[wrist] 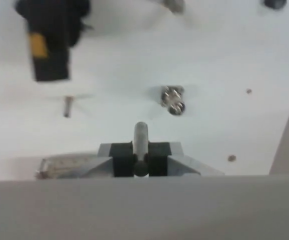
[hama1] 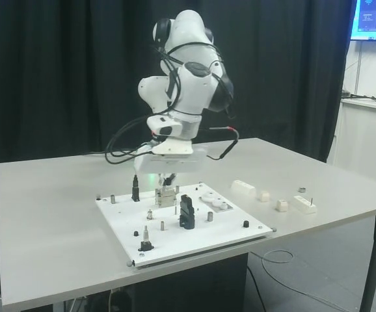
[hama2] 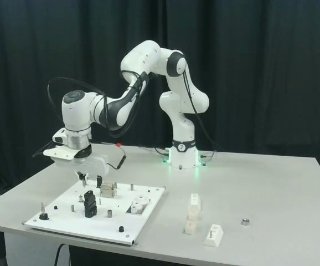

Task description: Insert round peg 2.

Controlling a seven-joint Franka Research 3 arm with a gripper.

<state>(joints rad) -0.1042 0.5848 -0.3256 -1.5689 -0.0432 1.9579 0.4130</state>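
In the wrist view, a grey out-of-focus band, part of the arm's own housing (wrist: 144, 210), fills the near strip and hides the lower parts of the gripper (wrist: 141, 160). A black block (wrist: 49, 37) is cut off by the picture's edge, as are a small black knob (wrist: 274, 4) and a grey stub (wrist: 174, 5) at the same edge; what these two are cannot be told. In both room views the wrist body hides the fingertips, and the small pegs on the white board (hama1: 233, 231) are too small to identify individually.
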